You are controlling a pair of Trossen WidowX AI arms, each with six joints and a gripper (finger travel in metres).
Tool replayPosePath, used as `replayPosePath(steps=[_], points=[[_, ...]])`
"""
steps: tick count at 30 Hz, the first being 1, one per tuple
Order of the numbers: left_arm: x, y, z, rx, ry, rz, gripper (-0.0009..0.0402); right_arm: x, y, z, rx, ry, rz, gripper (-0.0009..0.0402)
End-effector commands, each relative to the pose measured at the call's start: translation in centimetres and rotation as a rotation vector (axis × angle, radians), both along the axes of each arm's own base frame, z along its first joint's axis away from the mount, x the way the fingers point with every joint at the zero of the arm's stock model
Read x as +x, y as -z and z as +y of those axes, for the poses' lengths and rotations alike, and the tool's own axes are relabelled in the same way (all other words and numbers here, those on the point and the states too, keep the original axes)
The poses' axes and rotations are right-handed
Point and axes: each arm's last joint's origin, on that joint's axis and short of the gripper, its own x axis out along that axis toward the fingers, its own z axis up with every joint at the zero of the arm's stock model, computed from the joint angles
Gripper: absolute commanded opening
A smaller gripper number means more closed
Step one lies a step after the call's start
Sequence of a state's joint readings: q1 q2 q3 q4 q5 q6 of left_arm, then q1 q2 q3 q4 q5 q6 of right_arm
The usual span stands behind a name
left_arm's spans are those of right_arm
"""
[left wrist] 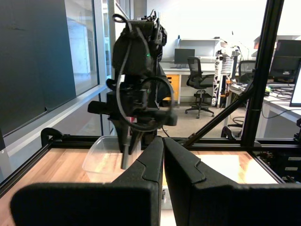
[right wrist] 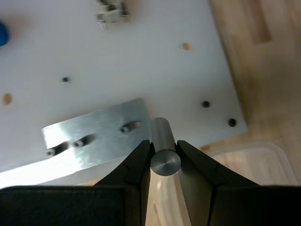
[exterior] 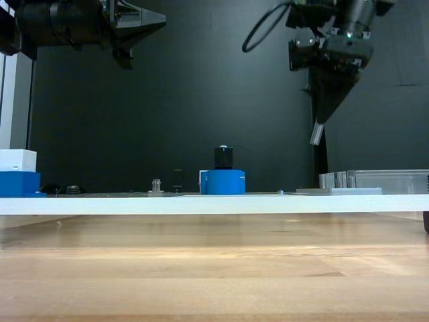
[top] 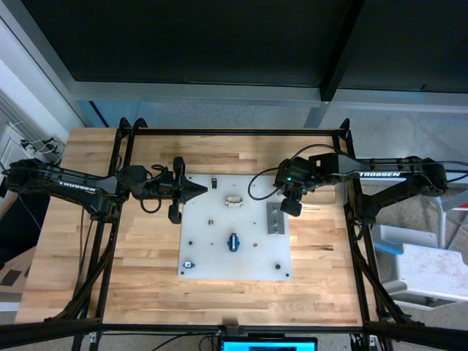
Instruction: Pick the 16mm cylinder and place it in the container
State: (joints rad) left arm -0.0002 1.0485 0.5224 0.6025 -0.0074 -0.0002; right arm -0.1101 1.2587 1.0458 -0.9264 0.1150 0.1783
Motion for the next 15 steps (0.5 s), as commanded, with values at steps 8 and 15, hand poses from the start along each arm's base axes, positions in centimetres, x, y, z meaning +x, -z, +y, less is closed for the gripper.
replayPosePath(steps=[8, 15], points=[[0.0, 0.0, 0.0, 0.000, 0.000, 0.000, 0.0000, -2.9, 1.9, -1.9, 0.004, 0.132, -0.058, 0.0016], [0.0, 0.0, 0.0, 0.000, 0.000, 0.000, 0.0000, -4.6, 3.7, -2.5, 0.012, 0.225, -0.129, 0.0016]])
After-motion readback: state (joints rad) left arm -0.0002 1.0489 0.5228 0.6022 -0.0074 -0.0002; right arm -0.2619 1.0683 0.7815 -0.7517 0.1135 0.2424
